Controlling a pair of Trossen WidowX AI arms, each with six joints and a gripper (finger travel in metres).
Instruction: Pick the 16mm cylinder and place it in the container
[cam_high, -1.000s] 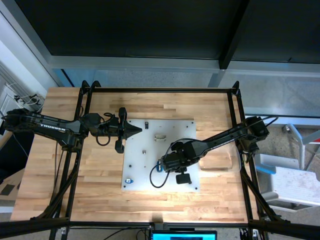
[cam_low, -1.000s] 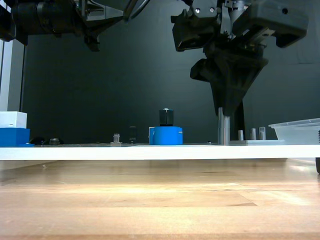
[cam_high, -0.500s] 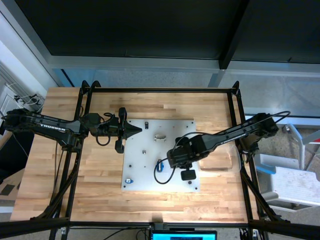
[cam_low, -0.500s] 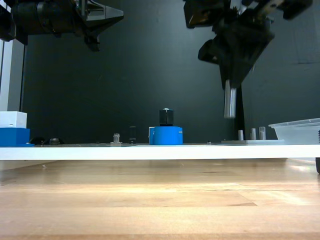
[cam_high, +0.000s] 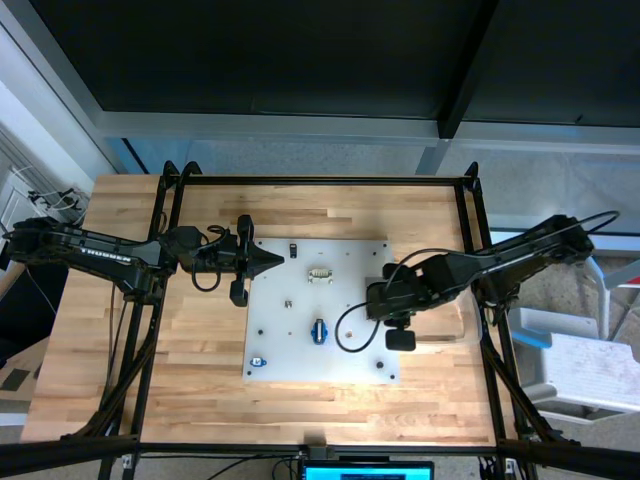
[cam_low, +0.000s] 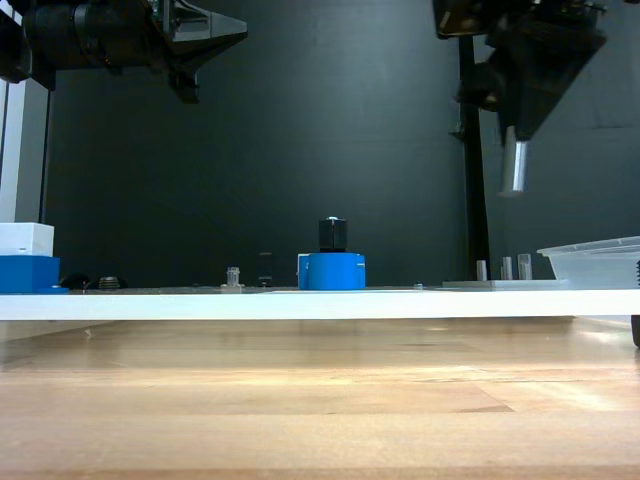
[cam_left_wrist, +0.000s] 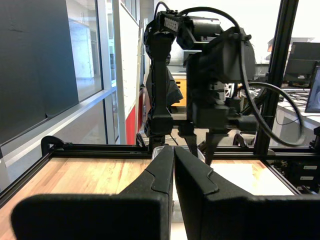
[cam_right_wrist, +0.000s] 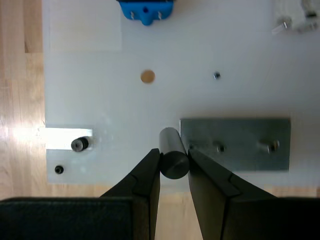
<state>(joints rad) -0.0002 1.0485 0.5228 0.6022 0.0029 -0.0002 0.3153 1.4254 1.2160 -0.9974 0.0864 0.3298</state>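
Observation:
The 16mm cylinder (cam_low: 514, 170) is a short grey metal peg hanging upright in the air, well above the board. My right gripper (cam_low: 518, 132) is shut on its upper end. In the right wrist view its dark round end (cam_right_wrist: 173, 161) sits between the two fingers of the right gripper (cam_right_wrist: 173, 152), above the grey block's edge. The container (cam_high: 446, 326), a clear shallow tray, lies on the wood just right of the board, and its rim (cam_low: 596, 257) is below and to the right of the peg. My left gripper (cam_high: 276, 259) hovers shut and empty at the board's far left edge.
The white board (cam_high: 300, 300) carries a blue upright part (cam_high: 319, 331), a grey block (cam_right_wrist: 235, 145) with small pegs, and a small blue piece (cam_high: 258, 361) near its front left corner. A blue and white block (cam_low: 25, 262) stands at the left of the low view.
My right gripper has lifted the cylinder off the board and carried it up and to the right, toward the container. The left arm has not moved.

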